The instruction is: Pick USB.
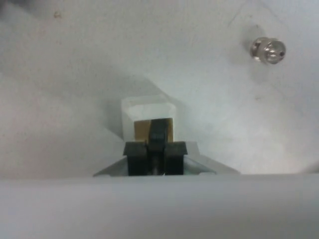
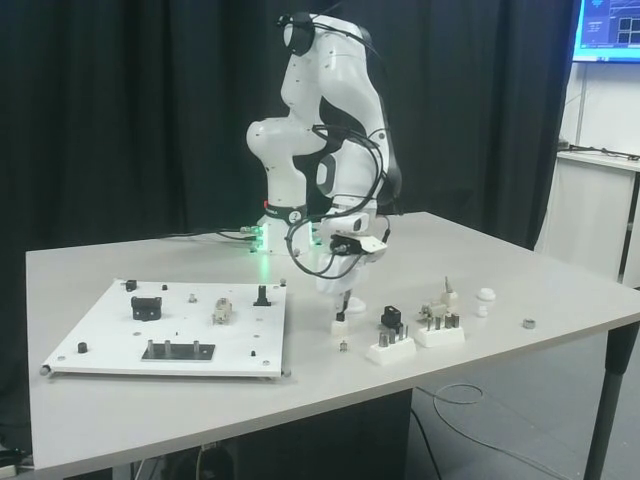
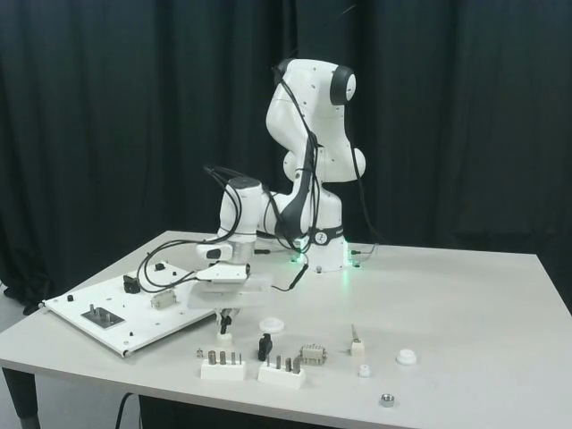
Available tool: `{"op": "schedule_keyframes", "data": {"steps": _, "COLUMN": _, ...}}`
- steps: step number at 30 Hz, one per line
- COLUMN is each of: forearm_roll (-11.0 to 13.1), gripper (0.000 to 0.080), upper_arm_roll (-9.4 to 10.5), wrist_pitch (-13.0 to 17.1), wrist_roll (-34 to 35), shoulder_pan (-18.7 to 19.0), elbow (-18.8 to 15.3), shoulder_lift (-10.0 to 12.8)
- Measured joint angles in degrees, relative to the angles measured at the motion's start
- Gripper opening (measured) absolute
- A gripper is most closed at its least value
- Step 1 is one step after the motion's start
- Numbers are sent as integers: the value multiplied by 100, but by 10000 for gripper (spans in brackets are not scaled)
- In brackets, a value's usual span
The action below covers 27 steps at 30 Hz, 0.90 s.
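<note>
The USB plug (image 1: 158, 130) is a small black piece standing over a white holder block (image 1: 148, 110) on the grey table. My gripper (image 1: 155, 155) is shut on the plug, with a black fingertip on each side of it. From the room, the gripper (image 2: 343, 303) hangs straight down just right of the white board, with the holder block (image 2: 340, 325) directly under it. The second room view shows the same: gripper (image 3: 225, 320) above the block (image 3: 224, 340). Whether the plug still sits in the block I cannot tell.
A white board (image 2: 100, 345) with several mounted parts lies to the left. A small metal stud (image 1: 268, 51) stands close by on the table (image 2: 344, 347). Two white blocks with pegs (image 2: 391, 349) (image 2: 440, 334), a white cap (image 2: 485, 298) and a nut (image 2: 528, 322) lie to the right.
</note>
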Motion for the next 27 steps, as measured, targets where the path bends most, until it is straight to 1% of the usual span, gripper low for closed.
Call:
{"op": "schedule_keyframes", "data": {"steps": 2, "forearm_roll": 0, "gripper": 67, "upper_arm_roll": 0, "wrist_pitch": -54, "wrist_roll": 2, "shoulder_pan": -9, "elbow": 61, "shoulder_lift": -3}}
{"op": "schedule_keyframes", "data": {"steps": 6, "forearm_roll": 0, "gripper": 67, "upper_arm_roll": 0, "wrist_pitch": -271, "wrist_roll": 6, "shoulder_pan": -33, "elbow": 236, "shoulder_lift": -26}}
{"op": "schedule_keyframes", "data": {"steps": 19, "forearm_roll": -6, "gripper": 64, "upper_arm_roll": -11, "wrist_pitch": -1249, "wrist_roll": 6, "shoulder_pan": -85, "elbow": 860, "shoulder_lift": -94}}
{"op": "schedule_keyframes", "data": {"steps": 23, "forearm_roll": -9, "gripper": 64, "upper_arm_roll": -11, "wrist_pitch": -1446, "wrist_roll": 6, "shoulder_pan": -100, "elbow": 988, "shoulder_lift": -94}}
{"op": "schedule_keyframes", "data": {"steps": 27, "forearm_roll": -11, "gripper": 64, "upper_arm_roll": -11, "wrist_pitch": -1567, "wrist_roll": 6, "shoulder_pan": -114, "elbow": 1067, "shoulder_lift": -94}}
